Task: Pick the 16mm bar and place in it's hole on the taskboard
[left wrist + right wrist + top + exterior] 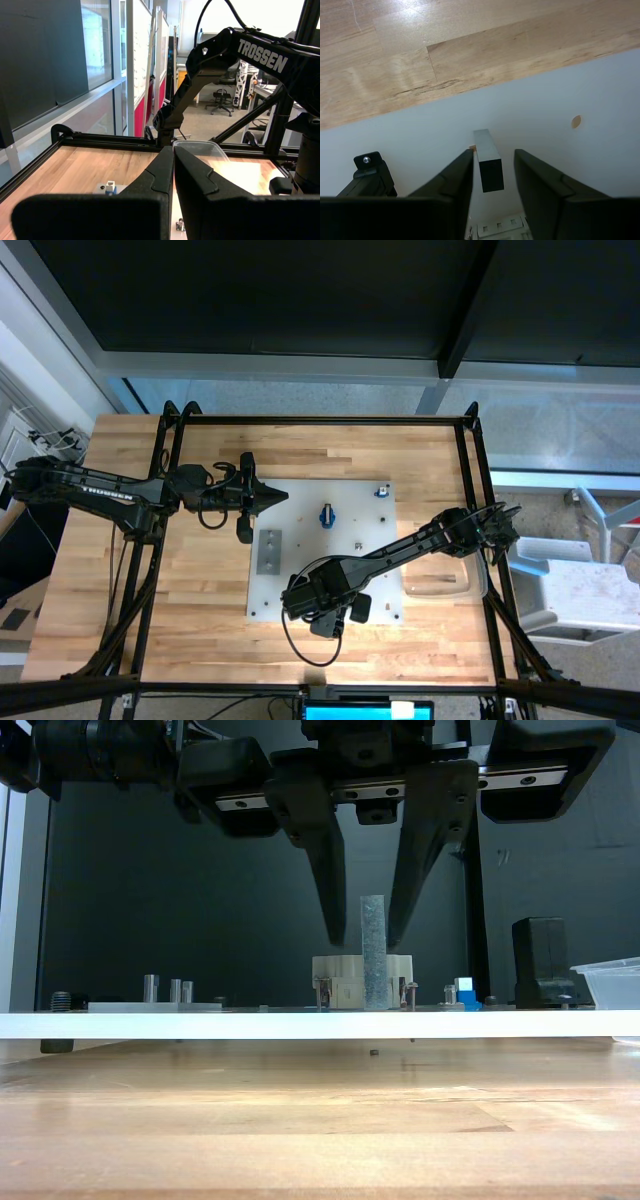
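Since the 16mm bar [373,952] stands upright, apparently seated, between your right gripper's [366,941] spread fingers [325,870], rise straight up. The left gripper [278,496], fingers [165,175] pressed together, hangs over the taskboard's [310,530] far-left corner.

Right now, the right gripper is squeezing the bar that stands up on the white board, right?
No. The right gripper is open around the bar, a gap on each side, as the low view shows. The bar stands upright on the white board. The left gripper, shut, is over the board's far left corner.
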{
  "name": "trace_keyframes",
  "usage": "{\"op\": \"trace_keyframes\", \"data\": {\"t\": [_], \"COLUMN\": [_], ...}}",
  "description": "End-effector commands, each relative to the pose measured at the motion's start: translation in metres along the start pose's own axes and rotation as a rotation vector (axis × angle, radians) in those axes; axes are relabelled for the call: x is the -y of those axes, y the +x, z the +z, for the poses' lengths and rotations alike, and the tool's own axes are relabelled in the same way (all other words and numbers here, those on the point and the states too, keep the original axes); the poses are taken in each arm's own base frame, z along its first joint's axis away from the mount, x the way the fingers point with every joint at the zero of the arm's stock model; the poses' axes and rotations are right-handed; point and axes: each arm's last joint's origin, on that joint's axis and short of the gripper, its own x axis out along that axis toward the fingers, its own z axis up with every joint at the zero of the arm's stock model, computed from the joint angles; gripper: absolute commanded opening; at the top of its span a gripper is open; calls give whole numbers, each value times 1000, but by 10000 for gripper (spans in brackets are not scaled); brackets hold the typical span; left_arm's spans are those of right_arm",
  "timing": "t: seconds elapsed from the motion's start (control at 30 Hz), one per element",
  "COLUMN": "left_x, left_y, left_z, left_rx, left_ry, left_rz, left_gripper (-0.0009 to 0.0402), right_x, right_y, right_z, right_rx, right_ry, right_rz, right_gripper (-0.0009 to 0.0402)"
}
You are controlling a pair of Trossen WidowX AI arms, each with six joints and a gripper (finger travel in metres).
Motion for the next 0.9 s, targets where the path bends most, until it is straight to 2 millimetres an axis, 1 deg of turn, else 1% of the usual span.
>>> {"op": "trace_keyframes", "data": {"t": [0.03, 0.2, 0.23, 0.37, 0.53, 0.7, 0.9], "left_x": [0, 0, 0, 0, 0, 0, 0], "left_y": [0, 0, 0, 0, 0, 0, 0], "left_z": [0, 0, 0, 0, 0, 0, 0], "left_rx": [0, 0, 0, 0, 0, 0, 0], "left_ry": [0, 0, 0, 0, 0, 0, 0], "left_rz": [0, 0, 0, 0, 0, 0, 0], "left_gripper": [0, 0, 0, 0, 0, 0, 0], "right_x": [0, 0, 0, -1, -2, -5, -12], "right_y": [0, 0, 0, 0, -5, -19, -44], "right_z": [0, 0, 0, 0, -1, -3, -6], "right_rx": [0, 0, -1, -4, -5, -1, 1], "right_ry": [0, 0, 0, 1, 5, 55, 139], "right_rz": [0, 0, 1, 5, 6, 0, -13], "right_gripper": [56, 2, -3, 7, -1, 1, 0]}}
